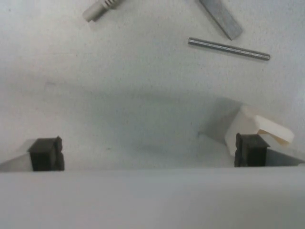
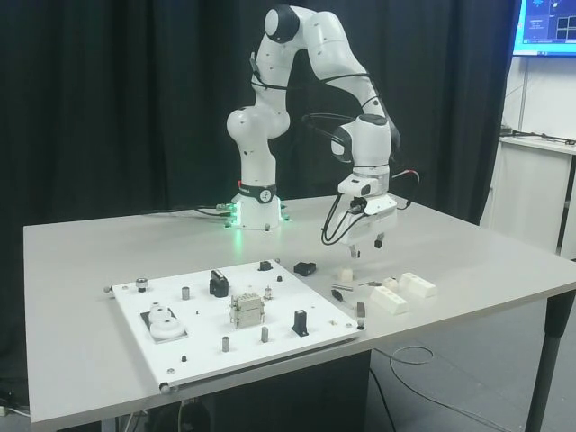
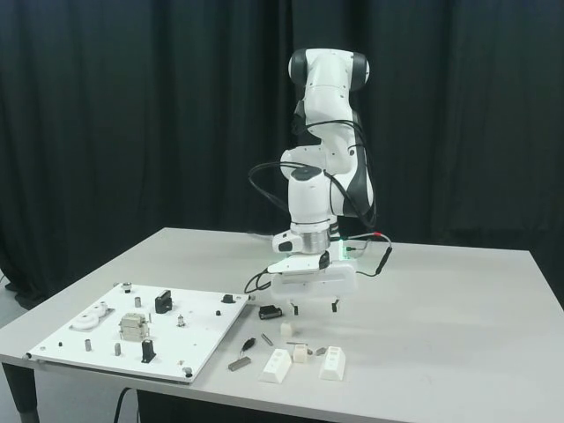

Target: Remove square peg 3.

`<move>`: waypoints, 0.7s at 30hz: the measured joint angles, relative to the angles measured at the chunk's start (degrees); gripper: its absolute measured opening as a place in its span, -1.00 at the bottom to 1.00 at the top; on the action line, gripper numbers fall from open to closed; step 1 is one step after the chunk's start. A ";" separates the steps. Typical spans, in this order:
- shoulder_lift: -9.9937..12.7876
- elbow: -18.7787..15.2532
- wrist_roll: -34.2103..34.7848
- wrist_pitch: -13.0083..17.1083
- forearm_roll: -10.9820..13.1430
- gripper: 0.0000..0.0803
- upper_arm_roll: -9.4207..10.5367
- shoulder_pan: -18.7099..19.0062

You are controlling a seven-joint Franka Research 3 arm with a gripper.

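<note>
The gripper is spread wide and has hold of nothing. In the wrist view its two black fingertips stand far apart with only bare grey table between them. One tip is just beside a small white block, though whether they touch cannot be told. Both room views show the gripper hanging a little above the table, off the white board and over the loose parts beside it. Further out on the table lie a thin metal rod, a flat grey bar and a white plug. Several short pegs stand upright on the board, well apart from the gripper. Nothing marks which piece is square peg 3, so its place cannot be fixed for certain. If the grey bar on the table is that peg, it is out of the board and the task is near its end, with only the arm's retreat left. If the peg is one of those upright on the board, the reach, grasp and lift are all still to do.
</note>
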 joint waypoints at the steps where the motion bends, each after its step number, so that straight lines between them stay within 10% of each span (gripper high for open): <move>1: 0.00 0.00 0.00 0.02 0.00 0.99 0.00 0.00; 21: 0.00 -0.06 -0.36 1.07 -0.30 0.99 0.02 -0.05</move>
